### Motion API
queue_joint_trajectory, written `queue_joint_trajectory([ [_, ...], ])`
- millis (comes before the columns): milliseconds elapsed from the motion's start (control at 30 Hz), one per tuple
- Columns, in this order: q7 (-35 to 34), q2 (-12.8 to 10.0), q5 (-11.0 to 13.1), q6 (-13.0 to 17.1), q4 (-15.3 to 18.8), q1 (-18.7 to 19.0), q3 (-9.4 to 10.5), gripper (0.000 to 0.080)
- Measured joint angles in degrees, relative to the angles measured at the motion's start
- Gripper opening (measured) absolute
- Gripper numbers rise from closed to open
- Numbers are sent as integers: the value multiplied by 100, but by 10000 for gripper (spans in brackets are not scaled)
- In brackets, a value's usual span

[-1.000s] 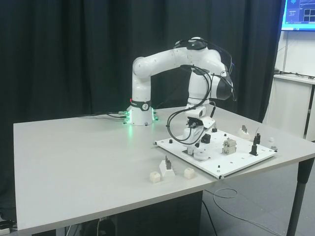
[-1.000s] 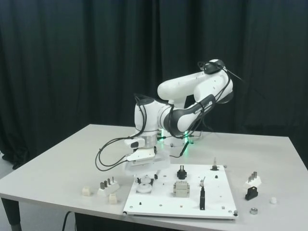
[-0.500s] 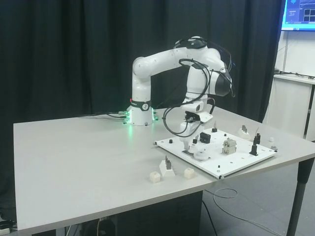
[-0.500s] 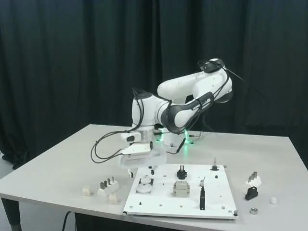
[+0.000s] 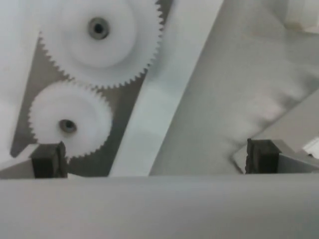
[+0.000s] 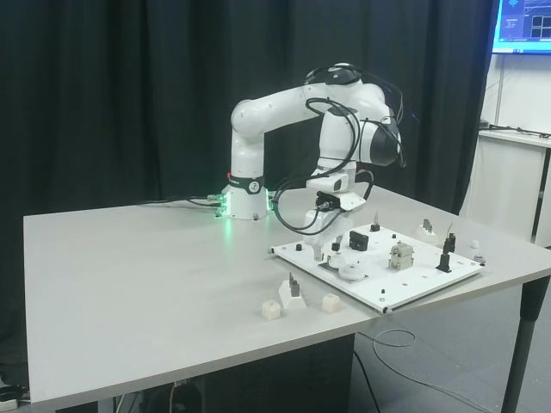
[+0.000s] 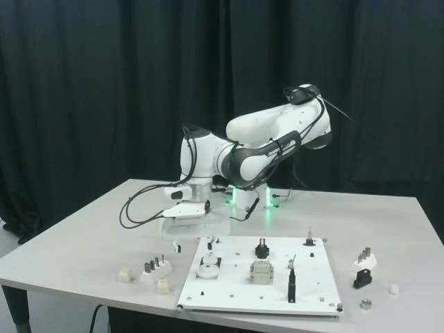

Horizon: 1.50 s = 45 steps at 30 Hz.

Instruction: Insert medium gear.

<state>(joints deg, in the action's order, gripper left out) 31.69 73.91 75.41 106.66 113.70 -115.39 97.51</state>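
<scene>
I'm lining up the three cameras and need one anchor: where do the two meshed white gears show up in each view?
Wrist view: the large gear and the smaller gear meshing with it fill one side, beyond the open pincer.
First room view: a small white stack near the white board's front corner, below the pincer.
Second room view: the stack at the board's near-left part.
Shared landmark: the board's edge beside the gears.

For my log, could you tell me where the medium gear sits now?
The medium gear sits on the white board, meshed with the larger gear, near the board's edge; the open gripper hangs above, empty.
</scene>
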Motion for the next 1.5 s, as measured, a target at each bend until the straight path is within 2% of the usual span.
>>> queue_joint_trajectory([
  [733,0,23,123,4,-133,-126,161,800],
  [1100,0,37,142,149,-162,-156,291,800],
  [1500,4,37,127,150,-162,-143,279,800],
])
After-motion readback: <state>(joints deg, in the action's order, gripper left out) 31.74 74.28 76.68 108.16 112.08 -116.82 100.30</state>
